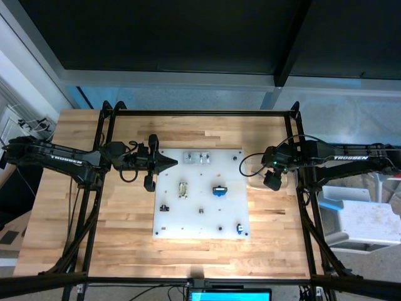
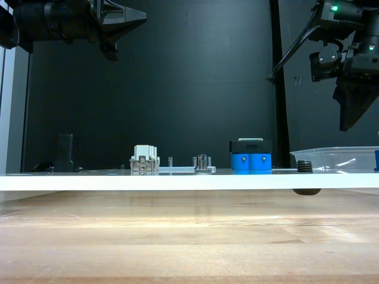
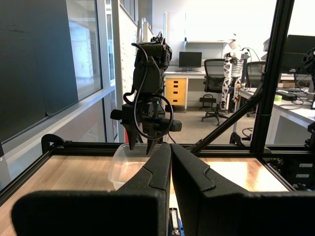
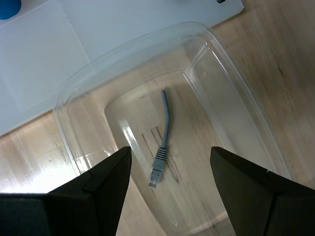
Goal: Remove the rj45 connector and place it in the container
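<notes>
The rj45 connector (image 4: 155, 173) is a small plug on a short grey-blue cable. It lies flat on the floor of the clear container (image 4: 216, 46), free of any grip. My right gripper (image 4: 170, 153) hangs open right above it, one finger on either side, touching nothing. The container (image 1: 258, 183) sits just off the white board's right edge, under the right gripper (image 1: 274, 182). Over the board's left edge, my left gripper (image 1: 170, 162) is held high and shut, its fingers (image 3: 170, 167) pressed together on nothing.
On the white board (image 1: 200, 213) stand a bright-blue block (image 1: 218, 190), a cream oblong connector (image 1: 183, 190) and several small fittings. In the low view the container (image 2: 337, 155) shows at the right behind a black knob (image 2: 304, 167).
</notes>
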Tool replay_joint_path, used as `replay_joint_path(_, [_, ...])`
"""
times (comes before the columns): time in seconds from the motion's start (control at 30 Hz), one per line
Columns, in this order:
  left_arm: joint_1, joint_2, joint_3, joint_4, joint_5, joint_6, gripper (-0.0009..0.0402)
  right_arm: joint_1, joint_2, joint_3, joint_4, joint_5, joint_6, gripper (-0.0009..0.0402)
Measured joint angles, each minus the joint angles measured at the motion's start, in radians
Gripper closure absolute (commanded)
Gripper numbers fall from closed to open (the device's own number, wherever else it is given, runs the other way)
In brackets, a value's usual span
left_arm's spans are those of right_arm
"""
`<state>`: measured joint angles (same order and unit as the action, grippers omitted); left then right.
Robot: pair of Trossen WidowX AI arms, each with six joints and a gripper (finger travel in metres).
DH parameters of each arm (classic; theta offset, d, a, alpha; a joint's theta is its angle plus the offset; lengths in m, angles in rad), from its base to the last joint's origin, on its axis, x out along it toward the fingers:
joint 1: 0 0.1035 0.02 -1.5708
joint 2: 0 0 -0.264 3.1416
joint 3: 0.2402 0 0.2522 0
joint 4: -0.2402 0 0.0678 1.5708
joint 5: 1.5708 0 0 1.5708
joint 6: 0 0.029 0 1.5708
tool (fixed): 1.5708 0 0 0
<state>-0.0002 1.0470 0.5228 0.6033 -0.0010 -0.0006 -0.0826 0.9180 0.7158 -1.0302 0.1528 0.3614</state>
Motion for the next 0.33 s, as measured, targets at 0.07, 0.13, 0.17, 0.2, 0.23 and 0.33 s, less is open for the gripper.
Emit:
replay_joint_path(0.07, [0.0, 0.0, 0.0, 0.0, 0.0, 0.0, 0.0393, 0.0, 0.0, 0.001, -0.003, 0.0, 0.0, 0.017])
replay_joint_path(0.13, [0.0, 0.0, 0.0, 0.0, 0.0, 0.0, 0.0393, 0.0, 0.0, 0.001, -0.003, 0.0, 0.0, 0.017])
replay_joint_path(0.17, [0.0, 0.0, 0.0, 0.0, 0.0, 0.0, 0.0393, 0.0, 0.0, 0.001, -0.004, 0.0, 0.0, 0.017])
replay_joint_path(0.2, [0.0, 0.0, 0.0, 0.0, 0.0, 0.0, 0.0393, 0.0, 0.0, 0.001, -0.004, 0.0, 0.0, 0.017])
replay_joint_path(0.23, [0.0, 0.0, 0.0, 0.0, 0.0, 0.0, 0.0393, 0.0, 0.0, 0.001, -0.004, 0.0, 0.0, 0.017])
replay_joint_path(0.33, [0.0, 0.0, 0.0, 0.0, 0.0, 0.0, 0.0393, 0.0, 0.0, 0.001, -0.005, 0.0, 0.0, 0.017])
